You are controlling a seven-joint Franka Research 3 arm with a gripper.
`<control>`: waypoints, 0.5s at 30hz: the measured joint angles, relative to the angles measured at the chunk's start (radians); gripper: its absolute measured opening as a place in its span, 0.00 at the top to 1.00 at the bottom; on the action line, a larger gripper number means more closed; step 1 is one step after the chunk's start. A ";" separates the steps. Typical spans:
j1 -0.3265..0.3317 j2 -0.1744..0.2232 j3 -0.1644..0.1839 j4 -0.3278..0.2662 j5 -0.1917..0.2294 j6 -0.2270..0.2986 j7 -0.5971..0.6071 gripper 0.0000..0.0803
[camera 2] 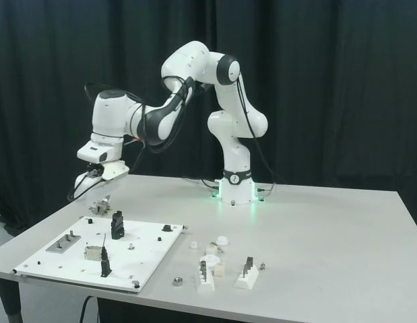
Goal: Insert waterproof.
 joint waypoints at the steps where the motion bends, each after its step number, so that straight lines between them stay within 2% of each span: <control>1: -0.002 0.008 -0.004 0.008 0.008 0.000 -0.007 0.61; 8: -0.013 0.067 -0.023 0.059 0.061 -0.001 -0.056 0.61; 15: -0.025 0.113 -0.035 0.089 0.094 -0.004 -0.090 0.61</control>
